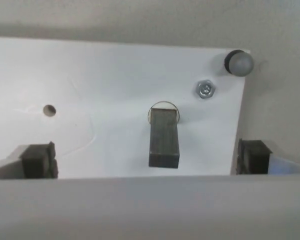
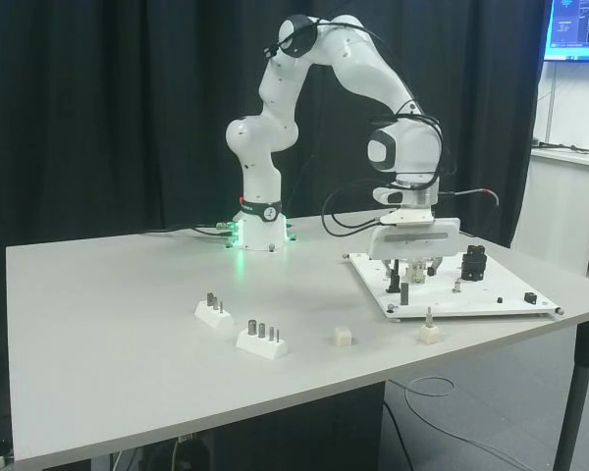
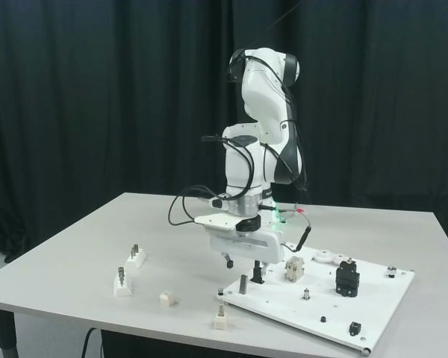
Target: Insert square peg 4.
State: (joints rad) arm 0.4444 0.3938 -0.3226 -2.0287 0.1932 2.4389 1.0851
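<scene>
1. Peg (image 1: 164,145) is standing upright in its hole on the white board (image 1: 115,80), near the board's corner, so insertion is looking done.
2. Gripper (image 1: 145,160) is hovering above with fingers (image 1: 37,160) spread wide on either side, holding nothing.
3. Only retreating is seemingly remaining.
4. No labels or writing are showing legibly anywhere.
</scene>
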